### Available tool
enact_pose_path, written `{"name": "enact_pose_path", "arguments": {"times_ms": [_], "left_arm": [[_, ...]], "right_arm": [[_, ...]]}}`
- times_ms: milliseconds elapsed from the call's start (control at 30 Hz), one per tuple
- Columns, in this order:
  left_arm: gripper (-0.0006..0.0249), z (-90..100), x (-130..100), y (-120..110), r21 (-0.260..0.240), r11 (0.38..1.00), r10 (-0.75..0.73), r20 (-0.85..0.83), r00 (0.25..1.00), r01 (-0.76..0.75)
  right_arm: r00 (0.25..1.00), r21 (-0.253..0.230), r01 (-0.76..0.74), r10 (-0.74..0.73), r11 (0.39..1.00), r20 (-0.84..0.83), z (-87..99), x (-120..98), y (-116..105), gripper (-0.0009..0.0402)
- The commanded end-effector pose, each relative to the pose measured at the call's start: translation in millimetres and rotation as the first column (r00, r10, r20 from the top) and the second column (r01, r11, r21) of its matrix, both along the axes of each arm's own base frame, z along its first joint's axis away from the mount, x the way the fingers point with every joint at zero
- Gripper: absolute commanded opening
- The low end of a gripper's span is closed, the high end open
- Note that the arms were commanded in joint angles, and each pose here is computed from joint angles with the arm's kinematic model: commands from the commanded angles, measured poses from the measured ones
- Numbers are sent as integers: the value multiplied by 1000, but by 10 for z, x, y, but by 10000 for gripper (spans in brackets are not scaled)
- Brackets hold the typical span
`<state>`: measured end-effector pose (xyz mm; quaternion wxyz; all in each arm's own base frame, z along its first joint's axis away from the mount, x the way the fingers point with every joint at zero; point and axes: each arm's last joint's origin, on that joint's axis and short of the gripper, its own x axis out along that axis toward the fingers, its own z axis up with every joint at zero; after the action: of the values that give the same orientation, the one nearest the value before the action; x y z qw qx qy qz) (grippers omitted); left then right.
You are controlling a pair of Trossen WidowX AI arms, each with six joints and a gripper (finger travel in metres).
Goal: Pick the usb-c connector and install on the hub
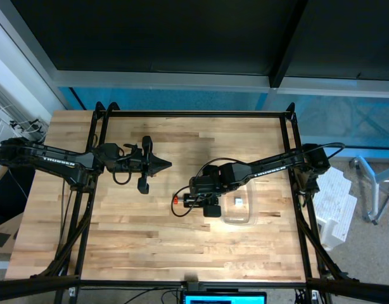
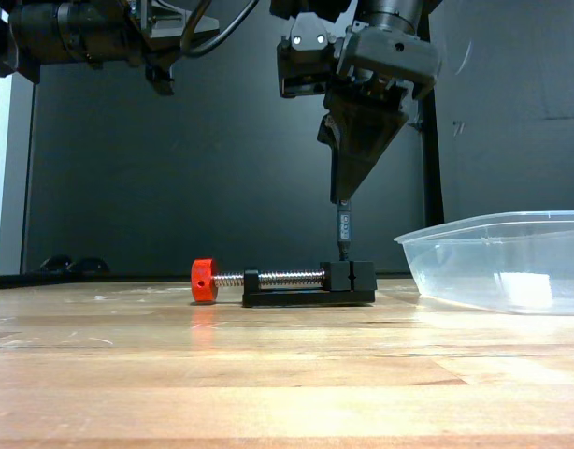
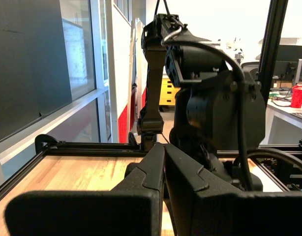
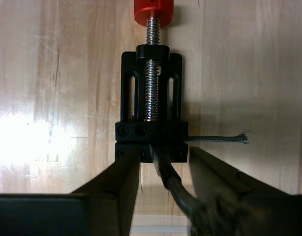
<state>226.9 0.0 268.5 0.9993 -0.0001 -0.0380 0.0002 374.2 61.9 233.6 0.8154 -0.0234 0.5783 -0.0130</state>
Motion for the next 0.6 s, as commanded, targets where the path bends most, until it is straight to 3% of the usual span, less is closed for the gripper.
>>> {"name": "enact_pose_path", "arguments": {"times_ms": [33,267,467,600], "left_arm": [[0,0,0,1,0,1000,0,0,1000,0],[0,0,0,1,0,1000,0,0,1000,0],[0,0,0,1,0,1000,0,0,1000,0],[0,1,-1,1,0,1000,0,0,1000,0]], "right_arm": [[999,0,2,-2,1000,45,138,-37,-4,184],[995,6,-4,4,1000,100,353,-185,-35,216],[968,14,-33,28,999,250,520,-419,-83,208],[909,5,-65,57,998,413,660,-604,-126,190]]}}
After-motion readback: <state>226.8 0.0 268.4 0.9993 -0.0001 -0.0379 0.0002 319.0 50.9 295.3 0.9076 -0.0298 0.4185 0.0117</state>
